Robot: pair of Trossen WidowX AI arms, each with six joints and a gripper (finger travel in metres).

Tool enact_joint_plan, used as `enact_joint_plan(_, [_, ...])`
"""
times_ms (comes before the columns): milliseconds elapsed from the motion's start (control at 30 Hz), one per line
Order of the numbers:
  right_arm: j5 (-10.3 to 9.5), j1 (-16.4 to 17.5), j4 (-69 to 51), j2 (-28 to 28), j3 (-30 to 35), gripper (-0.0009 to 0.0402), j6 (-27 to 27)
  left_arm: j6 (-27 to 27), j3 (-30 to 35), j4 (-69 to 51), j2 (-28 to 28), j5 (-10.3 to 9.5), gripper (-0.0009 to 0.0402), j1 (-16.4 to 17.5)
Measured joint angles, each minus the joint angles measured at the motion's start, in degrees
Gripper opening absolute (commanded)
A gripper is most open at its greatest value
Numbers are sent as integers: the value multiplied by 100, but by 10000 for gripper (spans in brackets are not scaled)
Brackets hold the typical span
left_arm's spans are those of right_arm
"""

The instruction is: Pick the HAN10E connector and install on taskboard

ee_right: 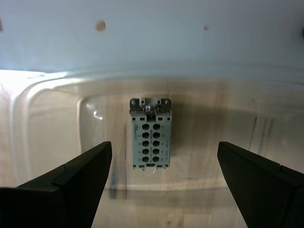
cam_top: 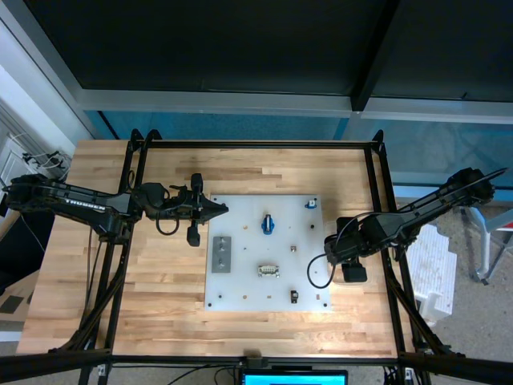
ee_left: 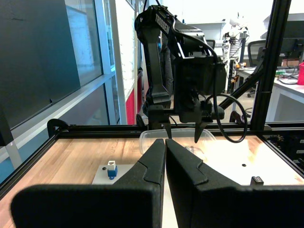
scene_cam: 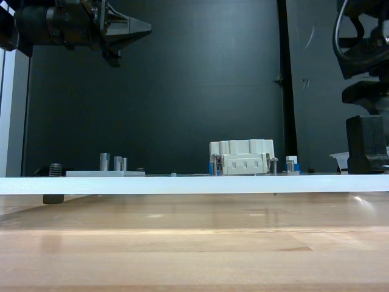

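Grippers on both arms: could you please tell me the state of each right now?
Left gripper: shut, empty, raised near the board's left edge.
Right gripper: open, empty, above the connector in the clear tray.

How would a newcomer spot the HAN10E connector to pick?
Right of the taskboard, the right gripper hangs open over a clear tray; the left gripper hovers shut above the board's far-left corner. The HAN10E connector lies alone in that tray, ten pin holes up, unlike the similar block on the board.
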Motion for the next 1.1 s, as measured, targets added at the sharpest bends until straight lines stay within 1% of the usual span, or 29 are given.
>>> enact_joint_plan(500, [0, 39, 516, 181, -391, 310, 90, 0, -2, 0, 0, 0, 1, 0])
enact_joint_plan(1100, [-2, 59, 1132, 181, -892, 307, 129, 0, 0, 2, 0, 0, 1, 0])
